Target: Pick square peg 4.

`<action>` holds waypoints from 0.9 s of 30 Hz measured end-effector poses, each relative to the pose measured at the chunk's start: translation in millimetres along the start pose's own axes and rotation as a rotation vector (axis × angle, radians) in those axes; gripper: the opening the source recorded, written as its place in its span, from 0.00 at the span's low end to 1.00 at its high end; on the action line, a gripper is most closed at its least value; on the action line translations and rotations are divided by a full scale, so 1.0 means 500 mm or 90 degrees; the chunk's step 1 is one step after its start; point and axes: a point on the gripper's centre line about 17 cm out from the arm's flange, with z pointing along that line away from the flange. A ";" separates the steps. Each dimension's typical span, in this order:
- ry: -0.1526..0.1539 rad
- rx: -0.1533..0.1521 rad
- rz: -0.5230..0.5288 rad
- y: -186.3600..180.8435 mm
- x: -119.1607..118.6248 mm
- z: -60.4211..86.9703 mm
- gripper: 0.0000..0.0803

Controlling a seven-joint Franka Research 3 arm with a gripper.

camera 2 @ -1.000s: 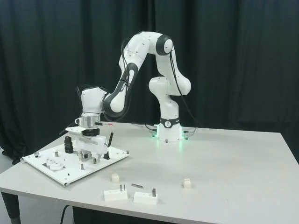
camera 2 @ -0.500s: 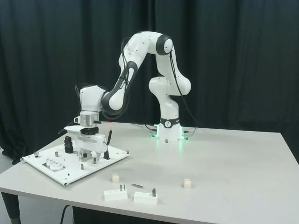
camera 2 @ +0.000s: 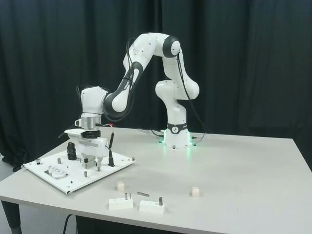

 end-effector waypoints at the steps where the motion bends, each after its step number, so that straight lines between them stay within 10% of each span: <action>1: 0.001 0.000 0.001 0.000 0.003 -0.002 1.00; 27: 0.013 0.001 0.008 -0.007 0.067 -0.024 1.00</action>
